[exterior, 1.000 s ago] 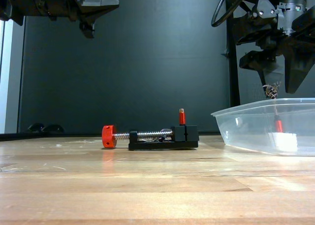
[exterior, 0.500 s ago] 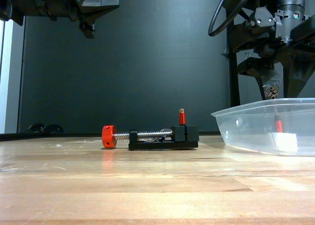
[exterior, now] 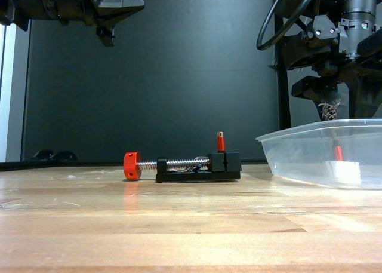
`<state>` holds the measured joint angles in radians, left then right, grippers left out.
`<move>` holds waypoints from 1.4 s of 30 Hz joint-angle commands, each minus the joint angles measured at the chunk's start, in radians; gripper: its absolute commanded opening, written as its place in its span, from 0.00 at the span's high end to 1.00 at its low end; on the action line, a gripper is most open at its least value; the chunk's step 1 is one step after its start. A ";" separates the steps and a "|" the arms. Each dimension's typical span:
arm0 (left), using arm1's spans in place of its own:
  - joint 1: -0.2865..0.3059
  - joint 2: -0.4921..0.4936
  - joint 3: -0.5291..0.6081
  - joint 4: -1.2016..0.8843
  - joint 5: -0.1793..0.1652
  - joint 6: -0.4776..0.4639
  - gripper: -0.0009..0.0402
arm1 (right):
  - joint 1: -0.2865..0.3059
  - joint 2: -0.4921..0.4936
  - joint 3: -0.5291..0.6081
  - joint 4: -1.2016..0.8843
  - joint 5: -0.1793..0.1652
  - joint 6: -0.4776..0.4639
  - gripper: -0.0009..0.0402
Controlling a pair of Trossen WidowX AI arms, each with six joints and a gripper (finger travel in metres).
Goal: Pick the rca connector and install on the hub
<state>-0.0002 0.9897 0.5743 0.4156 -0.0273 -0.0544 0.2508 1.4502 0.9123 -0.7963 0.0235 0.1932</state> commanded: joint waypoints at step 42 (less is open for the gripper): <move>0.000 0.000 0.000 0.000 0.000 0.000 0.98 | 0.014 0.051 -0.009 0.073 0.003 0.009 0.89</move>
<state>-0.0002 0.9897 0.5747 0.4160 -0.0273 -0.0544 0.2642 1.5013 0.9031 -0.7238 0.0261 0.2031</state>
